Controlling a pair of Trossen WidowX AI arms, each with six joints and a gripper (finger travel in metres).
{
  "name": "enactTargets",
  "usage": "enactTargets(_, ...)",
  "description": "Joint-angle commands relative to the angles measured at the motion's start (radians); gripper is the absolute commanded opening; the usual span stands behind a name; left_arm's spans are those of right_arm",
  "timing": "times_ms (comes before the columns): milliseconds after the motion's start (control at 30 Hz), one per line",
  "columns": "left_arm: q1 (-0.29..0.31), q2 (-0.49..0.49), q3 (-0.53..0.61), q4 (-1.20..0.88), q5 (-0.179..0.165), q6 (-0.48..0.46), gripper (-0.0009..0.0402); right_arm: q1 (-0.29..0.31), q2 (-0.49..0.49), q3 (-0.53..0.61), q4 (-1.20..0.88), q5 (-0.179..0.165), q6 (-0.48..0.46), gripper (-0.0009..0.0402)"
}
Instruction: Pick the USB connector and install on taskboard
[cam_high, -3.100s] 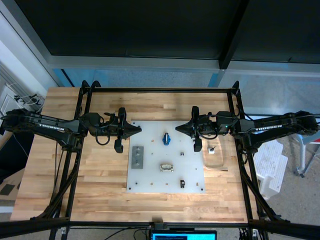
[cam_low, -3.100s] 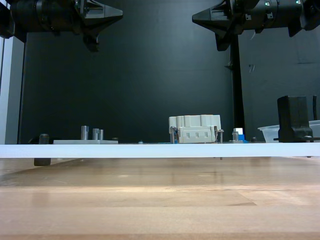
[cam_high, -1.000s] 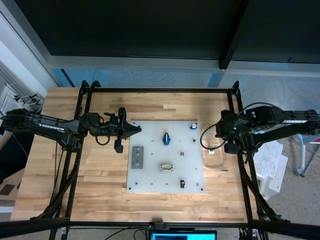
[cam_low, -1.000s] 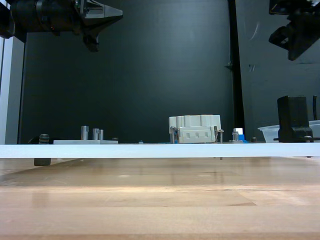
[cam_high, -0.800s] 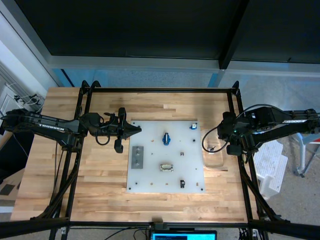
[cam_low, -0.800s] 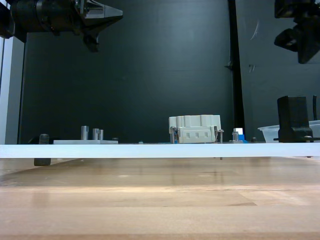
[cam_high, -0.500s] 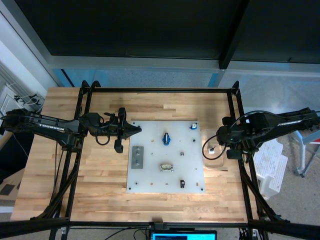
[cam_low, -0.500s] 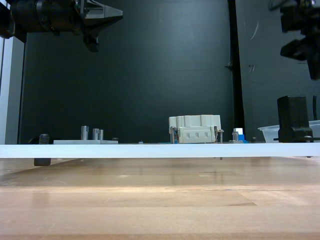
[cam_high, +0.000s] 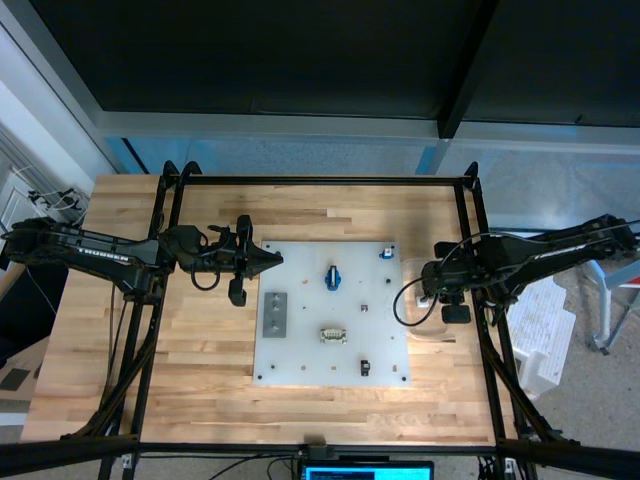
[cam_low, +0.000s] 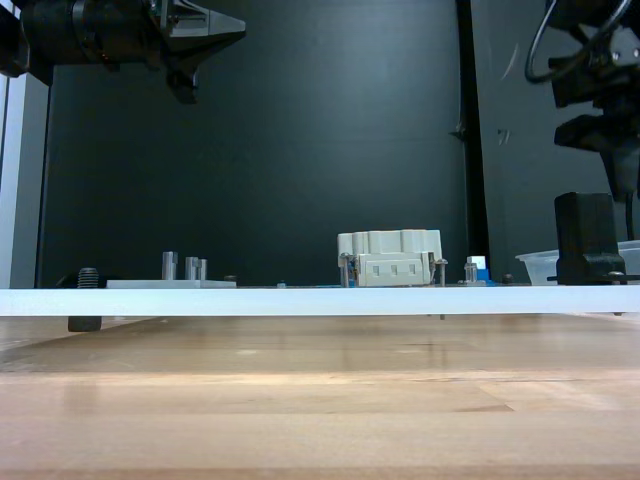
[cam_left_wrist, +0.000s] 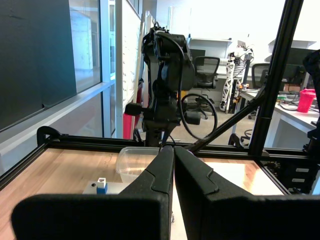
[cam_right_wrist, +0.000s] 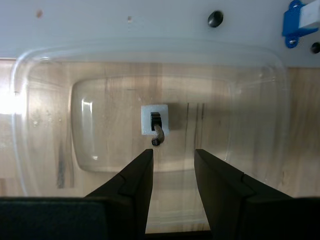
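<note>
Connector: tiny dark grey USB connector on the clear plastic tray floor, poking from a small white square piece.
Right gripper: nearer arm, above the tray, fingers spread, empty. The connector lies just ahead of the gap, its long axis pointing into it.
Left gripper: well apart from the tray, across the white square taskboard, fingers pressed together.
Change: right arm has swung from the taskboard to the tray and lowered.
</note>
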Motion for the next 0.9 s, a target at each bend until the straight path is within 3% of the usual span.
enactTargets(33, 0.000, 0.000, 0.000, 0.000, 0.000, 0.000, 0.0000, 0.002, 0.024, -0.019, 0.039, -0.004, -0.001, 0.0119)
enactTargets(467, 0.000, 0.000, 0.000, 0.000, 0.000, 0.000, 0.0000, 0.008, 0.121, -0.042, 0.104, -0.014, 0.026, 0.0119)
enactTargets(567, 0.000, 0.000, 0.000, 0.000, 0.000, 0.000, 0.0000, 0.009, 0.147, -0.043, 0.134, -0.037, 0.028, 0.0119)
enactTargets(900, 0.000, 0.000, 0.000, 0.000, 0.000, 0.000, 0.0000, 0.010, 0.187, -0.067, 0.161, -0.028, 0.041, 0.0119)
